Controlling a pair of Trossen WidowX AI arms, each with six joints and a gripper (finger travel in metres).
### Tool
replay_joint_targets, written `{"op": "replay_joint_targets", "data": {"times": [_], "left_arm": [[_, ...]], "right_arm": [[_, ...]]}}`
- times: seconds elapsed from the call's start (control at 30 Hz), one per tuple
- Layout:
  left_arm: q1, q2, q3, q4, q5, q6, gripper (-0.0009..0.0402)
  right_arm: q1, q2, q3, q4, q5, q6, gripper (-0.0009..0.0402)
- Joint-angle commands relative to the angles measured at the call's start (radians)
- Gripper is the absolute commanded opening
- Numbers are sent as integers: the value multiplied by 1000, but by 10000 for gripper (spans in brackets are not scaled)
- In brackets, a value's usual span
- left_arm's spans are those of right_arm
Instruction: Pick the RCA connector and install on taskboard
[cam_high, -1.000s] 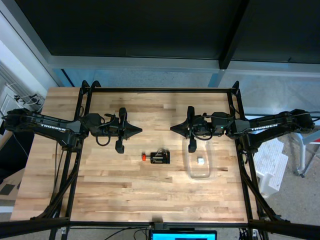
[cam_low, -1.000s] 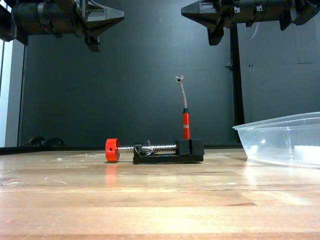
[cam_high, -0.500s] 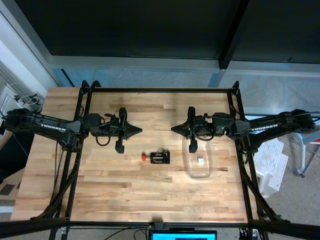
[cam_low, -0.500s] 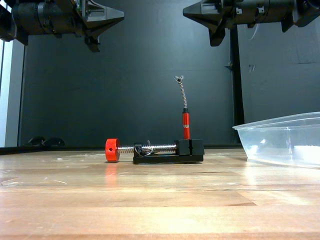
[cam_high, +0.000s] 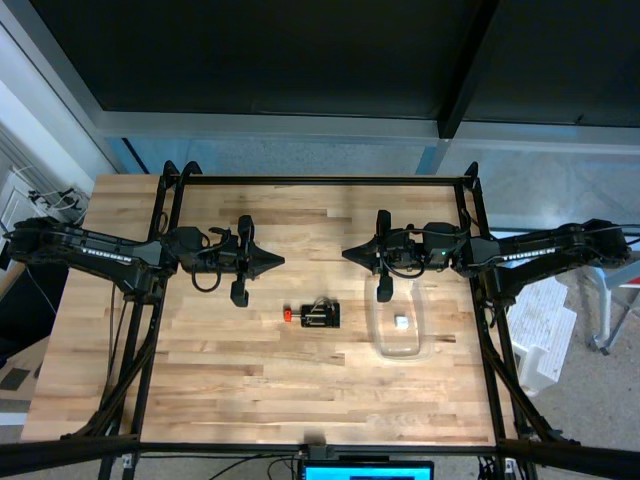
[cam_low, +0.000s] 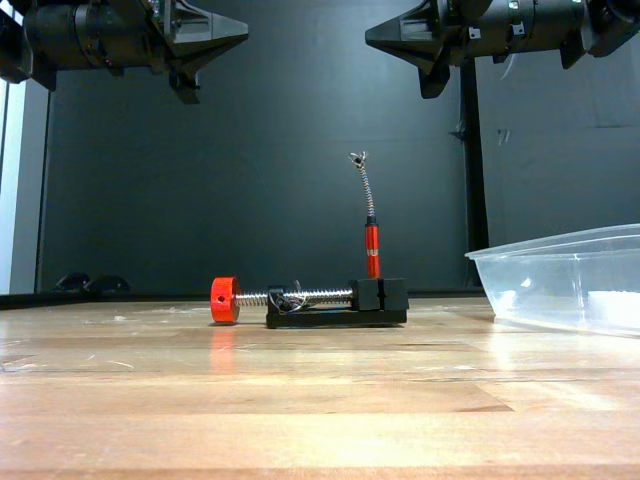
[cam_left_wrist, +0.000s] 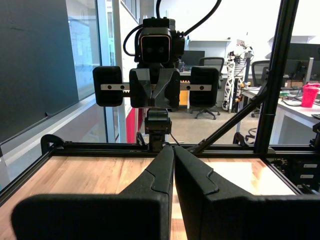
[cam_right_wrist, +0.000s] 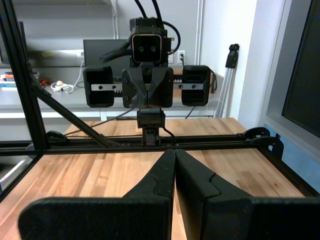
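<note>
Small update: my right claw (cam_low: 370, 37) has drifted a touch further away from the vise (cam_low: 335, 300) over the last second. It's way up above it and off to the tray side, fingers pressed together on nothing. My left claw (cam_low: 244, 38) is the mirror image on the other side of the vise, just as high, also closed and empty.

The good bit is that the connector (cam_low: 372, 250) is standing upright on the vise with nobody holding it, and its braided cable (cam_low: 366, 190) curls up from there. From overhead, the white block (cam_high: 400, 322) in the tray (cam_high: 385, 345), just right of the vise, has nothing dark on it.

So I read the backing-off as me retreating to park. The plug stays put without support, so I'd call the install pretty much done. I can't really tell from here whether it's pushed fully home. Nothing else sits on the desk (cam_high: 250, 380) near the vise.
</note>
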Motion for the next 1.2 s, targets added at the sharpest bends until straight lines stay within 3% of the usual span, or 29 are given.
{"op": "replay_joint_targets", "data": {"times": [0.03, 1.2], "left_arm": [[0, 0, 0, 0, 0, 0, 0], [0, 0, 0, 0, 0, 0, 0]], "right_arm": [[1, 1, -12, 19, 0, 2, 0], [5, 1, -27, 46, 0, 8, 0]]}}
